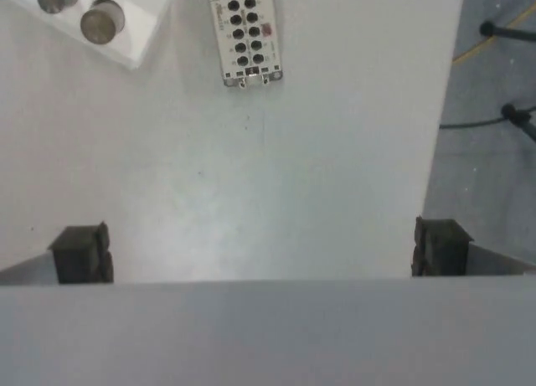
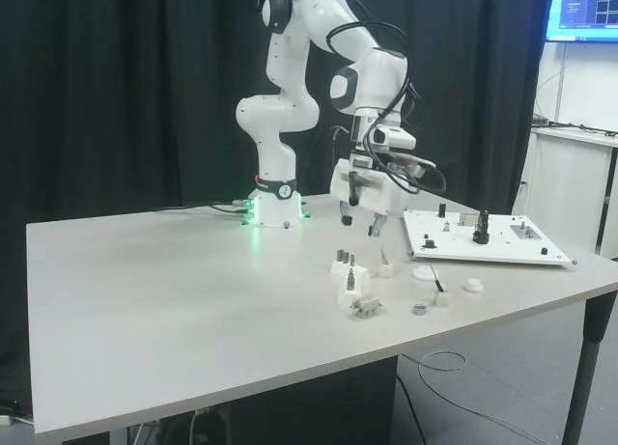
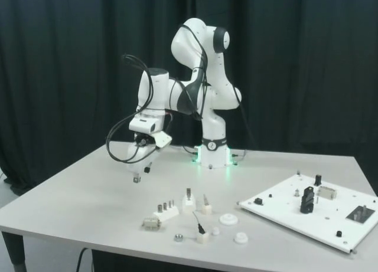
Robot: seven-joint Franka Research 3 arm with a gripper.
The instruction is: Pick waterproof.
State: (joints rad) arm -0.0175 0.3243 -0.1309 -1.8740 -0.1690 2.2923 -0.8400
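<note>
Hovering above the grey table (image 2: 154, 281), the gripper (image 2: 360, 221) was spread wide and held nothing; the multi-pin connector block (image 1: 244, 34) lay well ahead of its fingertips, untouched.

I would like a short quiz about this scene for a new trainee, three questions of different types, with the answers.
1. True or false: the end effector is holding a part.
2. Where does the grey rectangular connector with two rows of holes lie? A) on the white assembly board; B) on the grey table, near its front edge; C) on the floor.
3. Fill in: the two black fingers of the end effector are ____.

Key: 1 false, it hangs above the table with nothing between the fingers. 2 B. 3 open.
</note>
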